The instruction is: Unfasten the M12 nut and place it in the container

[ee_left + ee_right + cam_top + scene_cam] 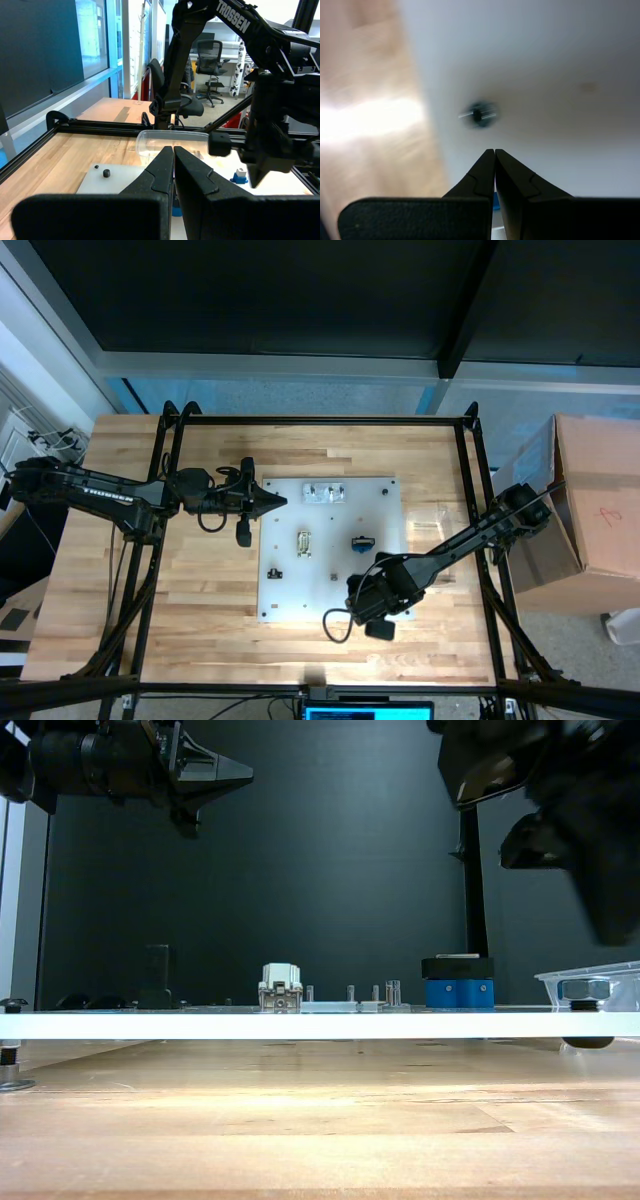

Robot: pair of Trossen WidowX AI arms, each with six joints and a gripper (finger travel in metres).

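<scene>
In the low view the silver nut [585, 989] looks seated on its stud at the white board's [300, 1023] right end, in front of the clear container [600, 975]. In the high view my right arm hides the stud, and the container [437, 520] looks empty. My right gripper [352, 598] hangs over the board's near right part, shut on nothing [494, 150]. Ahead of it is a blurred small dark-and-silver round thing [479, 115] on the board; I cannot tell if it is the nut. My left gripper [272, 501] is shut [173, 148], raised at the board's far left edge.
On the board [320, 595] stand a blue block with a black cap [458, 982] and a white connector [281, 988]. A cardboard box [590, 510] sits past the table's right edge. A black frame [320, 420] rings the table.
</scene>
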